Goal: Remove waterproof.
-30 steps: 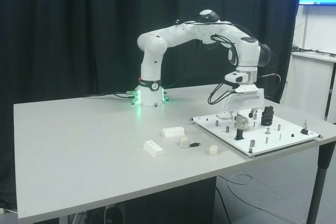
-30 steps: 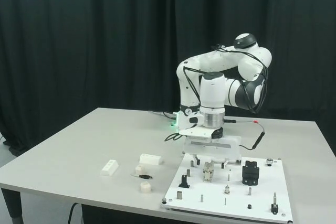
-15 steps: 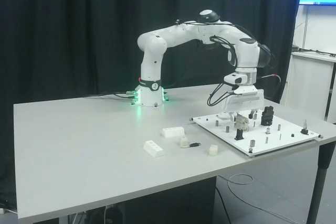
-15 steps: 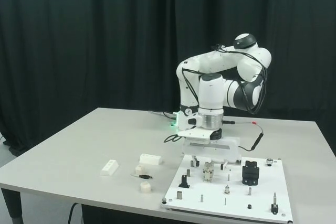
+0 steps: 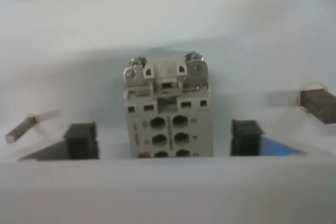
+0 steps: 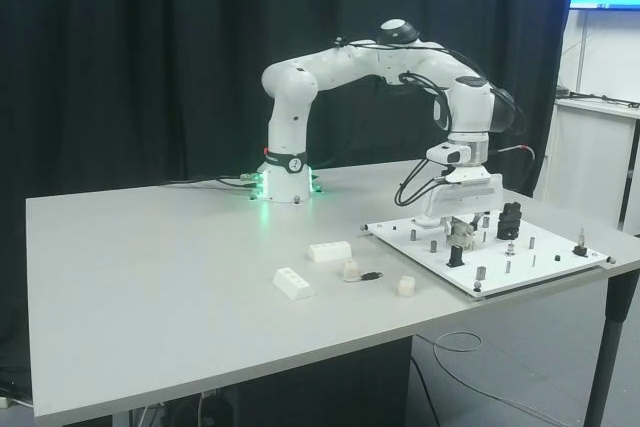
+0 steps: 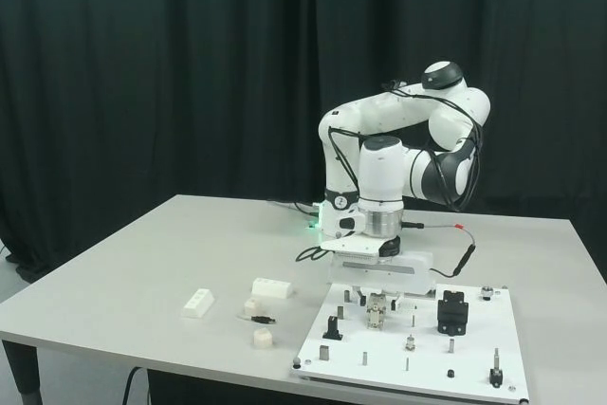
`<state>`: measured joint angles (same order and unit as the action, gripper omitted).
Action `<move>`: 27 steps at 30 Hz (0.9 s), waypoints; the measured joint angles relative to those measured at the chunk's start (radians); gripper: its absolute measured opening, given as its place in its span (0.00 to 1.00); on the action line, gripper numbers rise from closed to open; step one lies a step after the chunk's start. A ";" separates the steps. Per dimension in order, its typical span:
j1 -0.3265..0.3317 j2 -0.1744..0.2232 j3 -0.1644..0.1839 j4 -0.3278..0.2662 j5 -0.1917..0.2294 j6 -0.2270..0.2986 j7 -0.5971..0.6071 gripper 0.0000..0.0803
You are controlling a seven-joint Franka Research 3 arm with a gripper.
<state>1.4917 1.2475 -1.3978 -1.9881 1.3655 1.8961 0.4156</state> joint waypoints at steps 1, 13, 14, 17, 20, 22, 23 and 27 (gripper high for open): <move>0.000 0.000 0.000 0.000 0.000 0.000 -0.001 0.84; -0.004 -0.001 0.001 -0.001 -0.005 0.001 -0.024 0.39; -0.004 -0.001 0.001 -0.001 -0.005 0.001 -0.024 0.39; -0.004 -0.002 0.001 -0.001 -0.006 0.001 -0.024 0.39; -0.004 -0.003 0.001 -0.001 -0.007 0.000 -0.024 0.39; -0.004 -0.004 0.001 -0.001 -0.008 0.000 -0.024 0.39; -0.005 -0.005 0.001 -0.001 -0.009 0.000 -0.024 0.39; -0.005 -0.007 0.001 -0.001 -0.012 0.000 -0.024 0.39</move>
